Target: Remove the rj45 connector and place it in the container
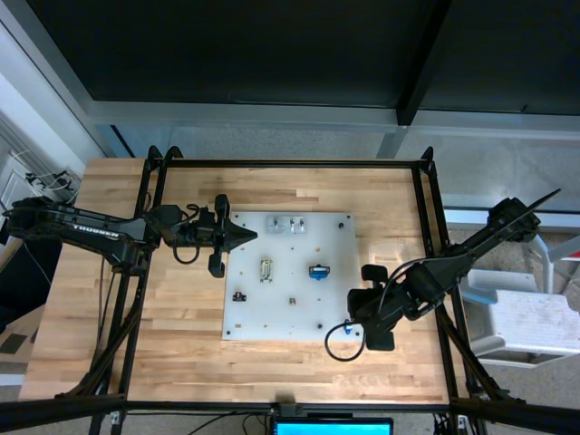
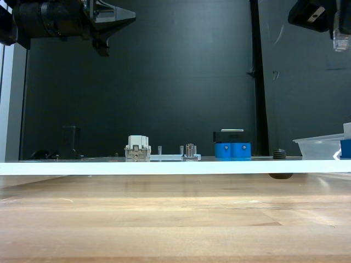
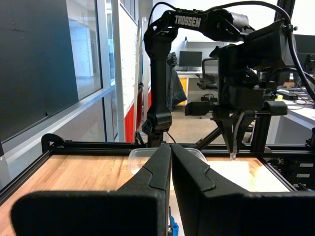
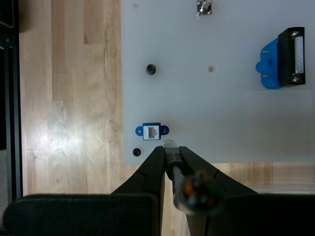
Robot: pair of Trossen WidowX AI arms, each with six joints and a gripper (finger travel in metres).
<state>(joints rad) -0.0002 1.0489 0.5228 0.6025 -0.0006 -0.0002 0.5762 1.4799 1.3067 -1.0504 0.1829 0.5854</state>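
One clear-plastic rj45 connector, likely light, stiff and brittle at its latch, is pinched by its black boot in the right gripper above the near right corner of the white board, while the left gripper hovers pressed together over the board's left edge.

High cam: above the worktop near edge, tilted down and away, whole white board in frame. Low cam: near edge, board height, level, close in. Left wrist cam: level along the closed left pincer, facing the right arm. Right wrist cam: straight down, close, along the right pincer clamping the rj45 connector. The blue D-sub block shows in high, low and right wrist.
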